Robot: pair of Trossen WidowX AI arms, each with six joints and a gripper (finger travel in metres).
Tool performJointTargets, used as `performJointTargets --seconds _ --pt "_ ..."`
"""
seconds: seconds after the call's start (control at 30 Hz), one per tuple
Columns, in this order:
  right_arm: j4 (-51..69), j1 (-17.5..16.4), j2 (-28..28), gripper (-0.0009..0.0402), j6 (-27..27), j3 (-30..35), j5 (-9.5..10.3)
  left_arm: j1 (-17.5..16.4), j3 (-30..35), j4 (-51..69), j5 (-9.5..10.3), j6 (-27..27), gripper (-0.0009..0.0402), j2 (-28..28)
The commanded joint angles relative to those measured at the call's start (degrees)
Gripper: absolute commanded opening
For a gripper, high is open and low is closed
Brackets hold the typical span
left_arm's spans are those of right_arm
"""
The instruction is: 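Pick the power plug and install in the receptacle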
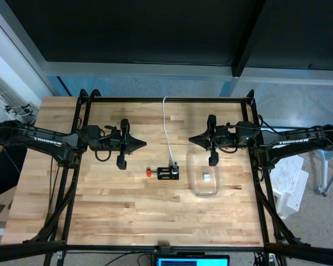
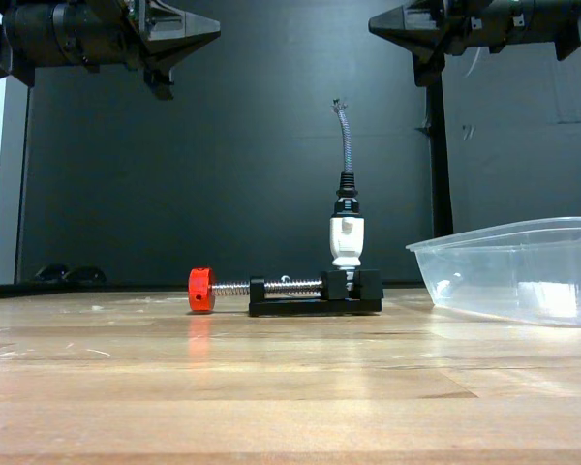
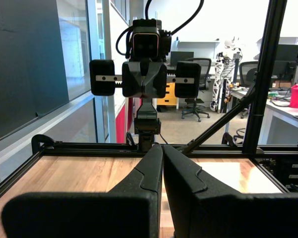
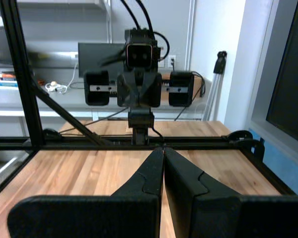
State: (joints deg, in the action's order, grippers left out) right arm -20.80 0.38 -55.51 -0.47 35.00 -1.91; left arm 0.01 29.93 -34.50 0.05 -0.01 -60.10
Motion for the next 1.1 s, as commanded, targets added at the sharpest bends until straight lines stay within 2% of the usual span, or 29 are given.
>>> performJointTargets --seconds 0.03,0.3,0.37,0.43,0.63,0.83,1.1 --pt "-0.76 0.0 -0.09 0.0 -0.04 -0.07 0.04 0.0 0.02 -0.02 -0.02 0.0 0.0 -0.02" --pt "-0.96 0.37 -0.09 0.0 -0.26 -0.09 0.81 0.0 0.02 -0.02 -0.02 0.0 0.0 0.0" --pt "-1.01 0.66 -0.09 0.0 -0.24 -0.2 2.19 -0.02 0.02 -0.02 -0.02 0.0 0.0 0.0" --pt "-1.01 0.76 -0.09 0.0 0.0 -0.37 1.42 0.0 0.02 -0.02 -0.02 0.0 0.0 0.0" --pt "-1.01 0.74 -0.09 0.0 0.07 -0.39 1.4 -0.02 0.02 -0.02 -0.02 0.0 0.0 0.0" --pt "-1.4 0.74 -0.09 0.0 0.04 -0.92 0.46 0.0 0.02 -0.02 -0.02 0.0 0.0 0.0" --pt "-4.42 0.72 -0.09 0.0 1.66 -2.62 0.44 -0.02 0.02 -0.02 -0.02 0.0 0.0 0.0"
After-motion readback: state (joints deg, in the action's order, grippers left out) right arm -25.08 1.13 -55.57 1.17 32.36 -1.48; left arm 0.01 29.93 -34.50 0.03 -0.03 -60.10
